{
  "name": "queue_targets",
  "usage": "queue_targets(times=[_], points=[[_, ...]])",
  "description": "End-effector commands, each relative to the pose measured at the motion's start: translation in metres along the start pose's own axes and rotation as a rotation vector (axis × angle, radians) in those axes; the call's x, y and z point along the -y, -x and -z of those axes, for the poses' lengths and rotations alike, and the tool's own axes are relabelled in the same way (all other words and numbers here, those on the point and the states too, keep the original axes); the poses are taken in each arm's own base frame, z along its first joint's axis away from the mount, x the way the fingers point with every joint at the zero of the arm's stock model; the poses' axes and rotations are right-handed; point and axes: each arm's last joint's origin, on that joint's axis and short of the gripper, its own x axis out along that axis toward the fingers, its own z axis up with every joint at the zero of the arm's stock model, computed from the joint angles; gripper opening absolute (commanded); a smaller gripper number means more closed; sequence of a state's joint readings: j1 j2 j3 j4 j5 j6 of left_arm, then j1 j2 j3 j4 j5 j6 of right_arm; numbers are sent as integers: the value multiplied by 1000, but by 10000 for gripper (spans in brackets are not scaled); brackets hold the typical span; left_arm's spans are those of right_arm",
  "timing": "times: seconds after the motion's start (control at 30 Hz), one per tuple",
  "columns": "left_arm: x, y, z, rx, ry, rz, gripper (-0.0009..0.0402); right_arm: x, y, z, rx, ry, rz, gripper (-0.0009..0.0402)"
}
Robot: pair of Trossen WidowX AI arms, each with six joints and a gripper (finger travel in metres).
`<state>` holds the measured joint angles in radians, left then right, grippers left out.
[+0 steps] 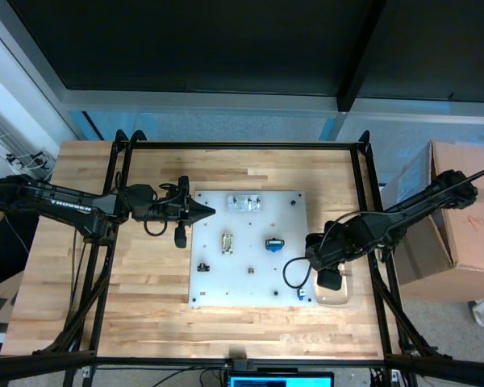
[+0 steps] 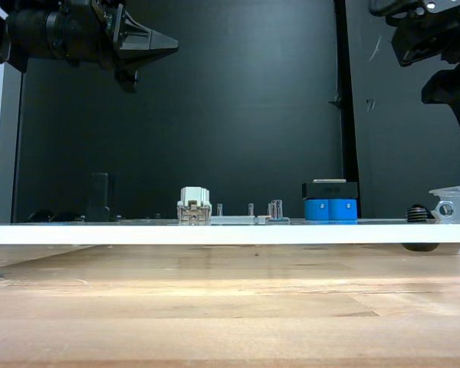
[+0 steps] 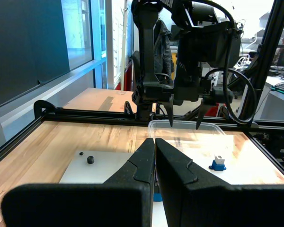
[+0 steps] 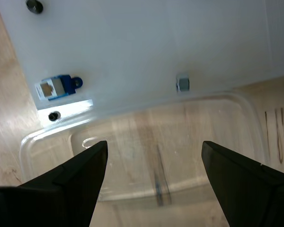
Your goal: Unfasten the M12 nut and place it in the container
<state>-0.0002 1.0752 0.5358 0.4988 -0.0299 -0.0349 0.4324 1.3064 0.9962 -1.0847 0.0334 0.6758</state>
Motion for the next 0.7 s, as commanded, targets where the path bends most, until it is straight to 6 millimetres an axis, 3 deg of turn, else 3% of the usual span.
queue_targets(times=[0.03,0.27,0.47,0.7], points=[[0,0,0,0,0,0,0,-1,-1,2,-2,12,0,260],[0,0,0,0,0,0,0,-4,1,-1,11,11,-12,242],[0,0,0,0,0,0,0,-2,6,-28,-5,64,18,240],[0,0,0,1,0,0,0,7,-4,-56,-34,87,50,240]])
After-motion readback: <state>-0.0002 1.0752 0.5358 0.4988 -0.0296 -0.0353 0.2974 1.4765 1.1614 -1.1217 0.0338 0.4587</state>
